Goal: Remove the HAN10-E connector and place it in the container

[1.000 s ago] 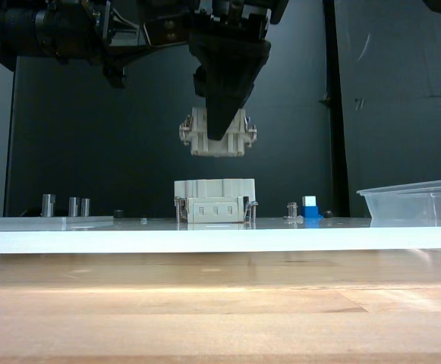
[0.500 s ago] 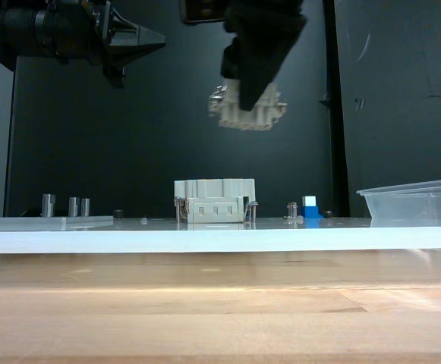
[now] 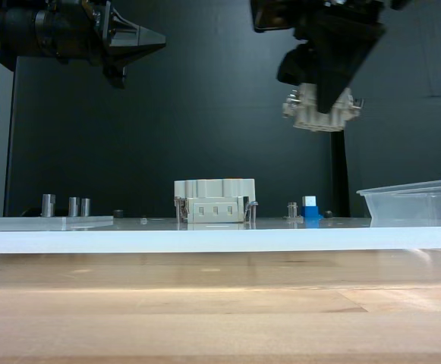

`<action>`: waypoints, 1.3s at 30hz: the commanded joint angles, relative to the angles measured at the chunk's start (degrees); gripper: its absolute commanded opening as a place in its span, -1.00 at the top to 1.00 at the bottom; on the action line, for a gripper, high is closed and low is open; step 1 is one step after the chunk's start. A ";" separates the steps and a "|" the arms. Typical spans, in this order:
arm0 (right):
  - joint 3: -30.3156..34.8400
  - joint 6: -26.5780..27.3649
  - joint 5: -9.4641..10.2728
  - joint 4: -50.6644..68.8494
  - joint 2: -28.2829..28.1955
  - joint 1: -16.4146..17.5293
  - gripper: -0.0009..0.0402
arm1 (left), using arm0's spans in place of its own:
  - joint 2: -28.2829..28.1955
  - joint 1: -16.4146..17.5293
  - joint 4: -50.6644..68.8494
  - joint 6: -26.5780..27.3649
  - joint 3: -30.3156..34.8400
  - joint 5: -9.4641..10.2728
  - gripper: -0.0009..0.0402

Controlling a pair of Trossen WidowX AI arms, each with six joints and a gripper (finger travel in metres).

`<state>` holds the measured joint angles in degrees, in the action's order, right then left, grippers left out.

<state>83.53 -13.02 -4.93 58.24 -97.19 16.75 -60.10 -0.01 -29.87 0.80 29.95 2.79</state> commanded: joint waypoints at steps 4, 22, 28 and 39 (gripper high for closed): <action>-6.43 -0.98 0.00 -1.27 5.09 0.26 0.63 | 0.00 0.02 0.02 0.00 0.00 0.00 0.96; -22.38 -3.69 -0.02 -3.54 17.44 0.94 0.63 | -0.02 0.02 0.02 0.00 0.00 -0.02 0.96; -27.23 -6.36 0.00 -3.98 20.57 1.31 0.63 | 0.00 0.00 0.02 0.00 0.00 -0.02 0.96; -34.77 -12.02 -0.04 -6.14 24.13 1.90 0.63 | -0.02 0.02 0.02 0.00 0.00 -0.02 0.96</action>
